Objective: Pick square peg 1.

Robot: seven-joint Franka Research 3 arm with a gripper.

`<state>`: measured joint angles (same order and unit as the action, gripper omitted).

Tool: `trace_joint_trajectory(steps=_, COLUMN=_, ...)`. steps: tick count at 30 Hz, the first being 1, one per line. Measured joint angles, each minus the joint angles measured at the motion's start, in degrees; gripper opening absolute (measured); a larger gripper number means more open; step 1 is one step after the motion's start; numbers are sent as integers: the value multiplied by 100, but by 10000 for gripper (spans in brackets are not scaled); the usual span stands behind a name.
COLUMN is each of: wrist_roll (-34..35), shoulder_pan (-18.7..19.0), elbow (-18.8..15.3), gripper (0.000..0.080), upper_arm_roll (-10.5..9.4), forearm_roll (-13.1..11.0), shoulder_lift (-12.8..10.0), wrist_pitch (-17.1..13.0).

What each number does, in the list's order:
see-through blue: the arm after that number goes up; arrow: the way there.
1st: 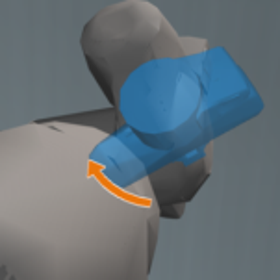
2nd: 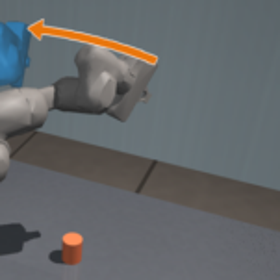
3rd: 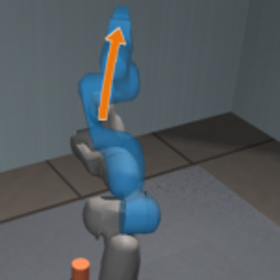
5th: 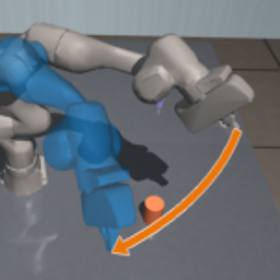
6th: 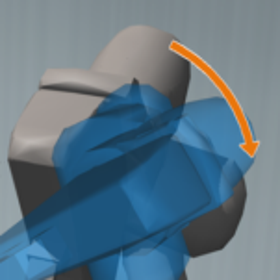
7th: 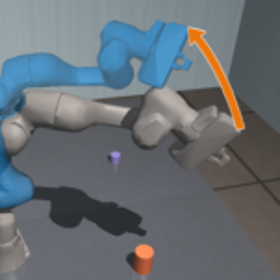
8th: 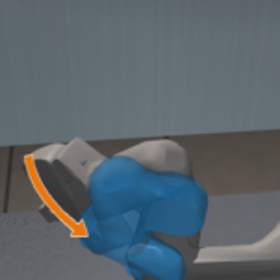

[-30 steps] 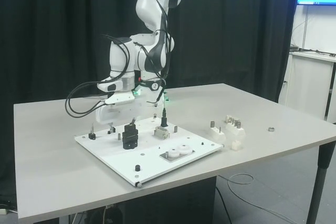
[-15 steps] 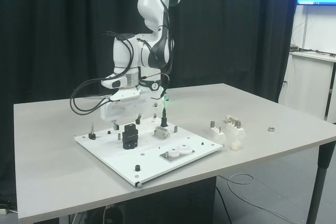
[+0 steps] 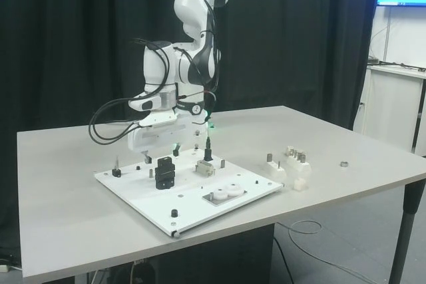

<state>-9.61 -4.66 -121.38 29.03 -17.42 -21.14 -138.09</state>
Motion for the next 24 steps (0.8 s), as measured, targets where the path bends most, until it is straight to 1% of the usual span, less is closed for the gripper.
trace_joint_trajectory(steps=12, wrist_roll=73, shoulder_pan=12, elbow=1, gripper=800, upper_arm_roll=0, forearm_roll=-1, shoulder_lift=89, wrist_pitch=96)
trace_joint_trajectory(steps=24, wrist_roll=229, shoulder_pan=23, elbow=1, gripper=800, upper_arm_roll=4, forearm_roll=54, shoulder_lift=120, wrist_pitch=110)
